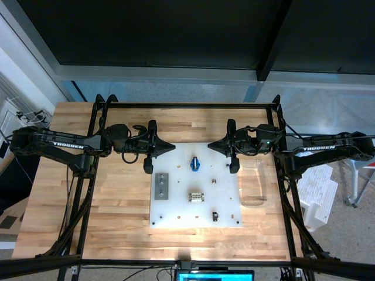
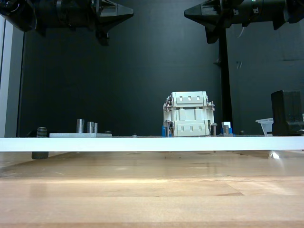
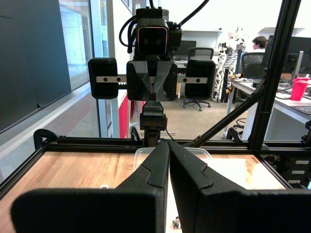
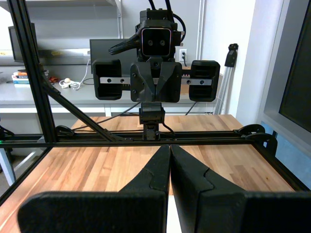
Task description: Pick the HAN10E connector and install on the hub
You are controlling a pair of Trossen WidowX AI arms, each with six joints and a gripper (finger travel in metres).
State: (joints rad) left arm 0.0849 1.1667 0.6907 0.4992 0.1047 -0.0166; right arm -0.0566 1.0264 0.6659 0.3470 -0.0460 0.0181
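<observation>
A butcher-block wooden table point(image 1: 117, 222) carries a black metal frame point(image 1: 187, 105) around its edges. The two black arms reach inward from either side, held high above the surface. A white rectangular task board point(image 1: 176, 206) lies at the table's centre. The left gripper point(image 1: 170, 146) hangs over the board's far left corner and the right gripper point(image 1: 212, 145) over its far edge. The two tips point at each other and are a little apart. Both wrist views show each pair of fingers pressed together with nothing between them. A clear plastic tub point(image 1: 253, 186) sits against the board's right side. On the board's left part lies a flat grey metal block point(image 1: 161, 187) with upright pins. Near the board's middle stands a two-tier beige stack. Its upper tier, the pale slotted HAN10E connector point(image 2: 189, 100), appears seated on the hub point(image 2: 189, 127), the beige socket base with metal tabs. Both grippers are well away from it. A blue knob-like part point(image 1: 194, 164) stands beyond the stack, and a small black block point(image 1: 215, 216) sits near the board's near right corner.
</observation>
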